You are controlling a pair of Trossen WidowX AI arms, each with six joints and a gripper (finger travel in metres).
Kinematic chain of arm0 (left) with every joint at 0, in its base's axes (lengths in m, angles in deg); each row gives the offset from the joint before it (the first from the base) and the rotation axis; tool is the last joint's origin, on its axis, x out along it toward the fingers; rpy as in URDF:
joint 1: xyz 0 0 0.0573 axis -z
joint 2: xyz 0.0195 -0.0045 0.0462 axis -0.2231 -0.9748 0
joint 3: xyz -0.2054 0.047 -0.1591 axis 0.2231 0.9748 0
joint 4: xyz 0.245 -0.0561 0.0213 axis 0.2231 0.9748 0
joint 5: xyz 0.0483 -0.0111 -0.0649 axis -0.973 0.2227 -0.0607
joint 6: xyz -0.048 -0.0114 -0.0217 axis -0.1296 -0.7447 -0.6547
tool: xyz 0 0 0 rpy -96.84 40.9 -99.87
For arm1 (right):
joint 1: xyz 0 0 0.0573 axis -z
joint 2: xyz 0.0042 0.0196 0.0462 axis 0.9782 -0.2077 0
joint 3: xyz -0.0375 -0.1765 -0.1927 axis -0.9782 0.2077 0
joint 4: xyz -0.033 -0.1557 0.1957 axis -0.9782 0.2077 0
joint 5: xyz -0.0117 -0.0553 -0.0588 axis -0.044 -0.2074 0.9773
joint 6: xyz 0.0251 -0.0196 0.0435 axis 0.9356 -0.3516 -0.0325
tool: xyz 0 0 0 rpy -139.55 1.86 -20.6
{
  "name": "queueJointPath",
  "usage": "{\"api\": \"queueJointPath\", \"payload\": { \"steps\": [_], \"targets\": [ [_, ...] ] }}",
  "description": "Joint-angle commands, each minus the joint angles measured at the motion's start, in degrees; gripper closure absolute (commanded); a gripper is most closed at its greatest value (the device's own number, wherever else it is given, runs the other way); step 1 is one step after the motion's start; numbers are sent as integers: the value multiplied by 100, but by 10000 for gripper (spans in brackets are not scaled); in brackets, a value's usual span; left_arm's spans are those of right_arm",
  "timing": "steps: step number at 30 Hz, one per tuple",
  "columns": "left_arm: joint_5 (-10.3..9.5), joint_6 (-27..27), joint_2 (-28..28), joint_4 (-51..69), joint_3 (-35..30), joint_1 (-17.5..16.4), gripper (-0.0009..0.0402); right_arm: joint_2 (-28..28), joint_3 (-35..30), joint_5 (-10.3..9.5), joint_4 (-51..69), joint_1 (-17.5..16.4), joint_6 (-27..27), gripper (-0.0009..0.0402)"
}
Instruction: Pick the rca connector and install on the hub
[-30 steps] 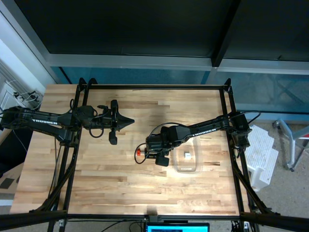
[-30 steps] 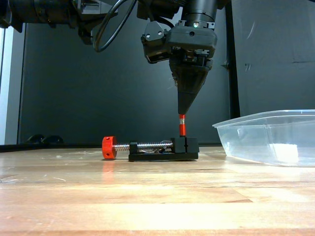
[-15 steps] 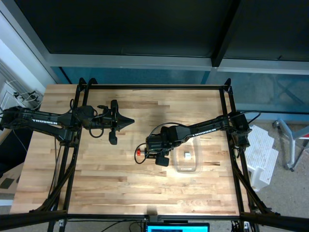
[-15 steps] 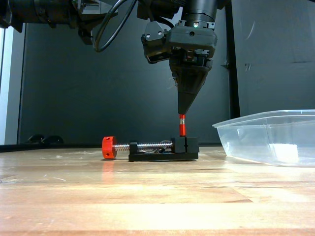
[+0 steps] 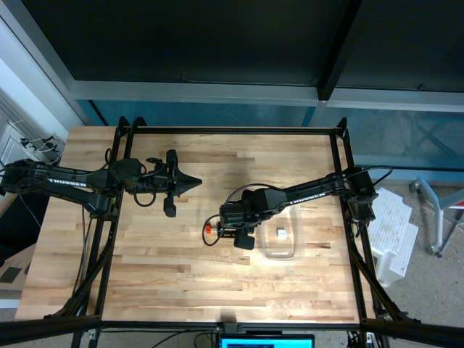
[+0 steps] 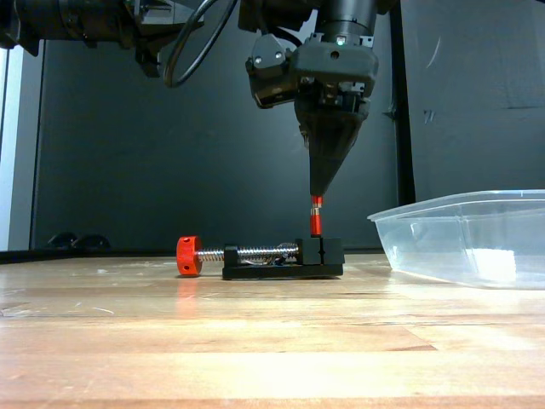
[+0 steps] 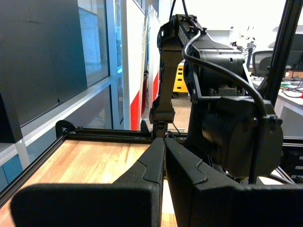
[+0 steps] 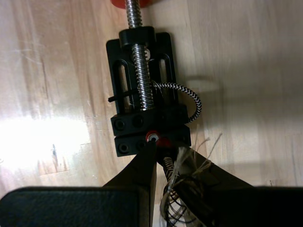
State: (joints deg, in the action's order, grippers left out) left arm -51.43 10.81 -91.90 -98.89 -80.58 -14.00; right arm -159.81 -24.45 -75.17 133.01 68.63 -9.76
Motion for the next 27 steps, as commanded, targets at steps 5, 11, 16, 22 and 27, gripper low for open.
{"api": "queueJointPath", "payload": {
  "steps": [5,11,16,22,27],
  "targets": [
    [0,2,0,-2,0,-2,392,208,-33,24,44,-2,-2,393],
    [0,2,0,-2,0,-2,392,227,-262,22,282,0,-144,393],
    [2,2,0,-2,0,-2,392,188,-485,22,483,0,-262,393],
    [0,2,0,-2,0,-2,392,188,-492,26,542,0,-304,393],
    [2,2,0,-2,0,-2,392,168,-492,22,540,0,-332,393]
  ]
}}
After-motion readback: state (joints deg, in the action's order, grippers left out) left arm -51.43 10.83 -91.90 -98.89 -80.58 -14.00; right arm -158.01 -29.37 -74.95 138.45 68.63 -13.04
